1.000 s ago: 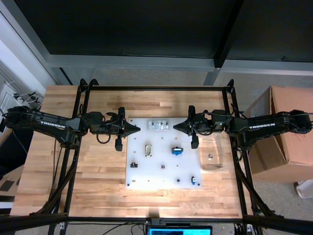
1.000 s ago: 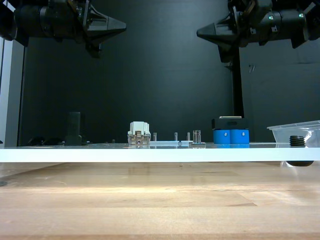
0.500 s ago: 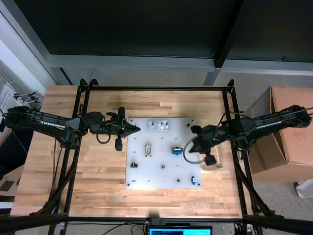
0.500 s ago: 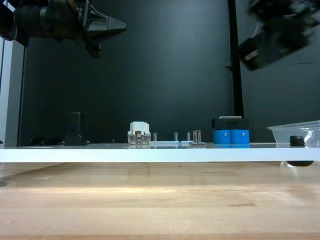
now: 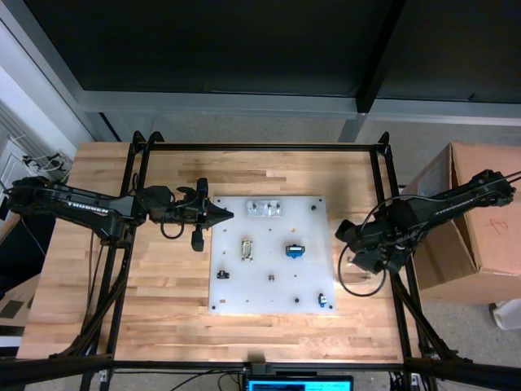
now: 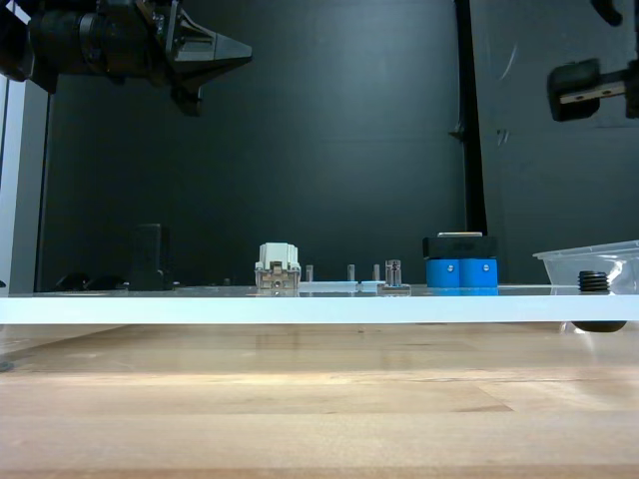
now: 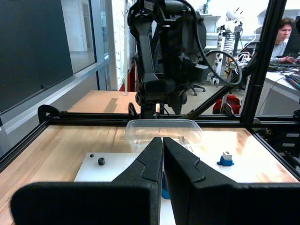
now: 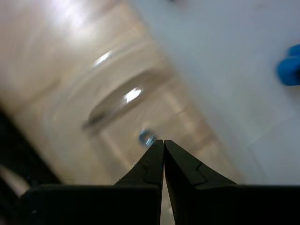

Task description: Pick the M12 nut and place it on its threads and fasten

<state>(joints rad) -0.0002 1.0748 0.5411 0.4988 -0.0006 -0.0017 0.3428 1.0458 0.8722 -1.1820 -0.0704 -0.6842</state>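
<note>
The small silver nut (image 8: 146, 138) lies free on the floor of the clear tray (image 8: 89, 101), just beyond the tips of my right gripper (image 8: 163, 141), which is shut and holds nothing. In the high view the right gripper (image 5: 351, 249) hangs over the tray beside the board's right edge and hides the nut. The black ribbed stud (image 6: 594, 282) stands bare on the white board (image 5: 244, 285), ribs showing. My left gripper (image 5: 230, 215) is shut and empty, held high over the board's far left edge (image 6: 248, 47).
On the board stand a blue block (image 6: 460, 272), a grey-white connector (image 6: 278, 269) and small posts (image 6: 392, 273). A cardboard box (image 5: 480, 220) sits beyond the table's right side. Black frame rails (image 5: 260, 147) surround the table.
The right arm has swung from above the board's far side out to the right and tipped down over the clear tray. The left arm has not moved.
</note>
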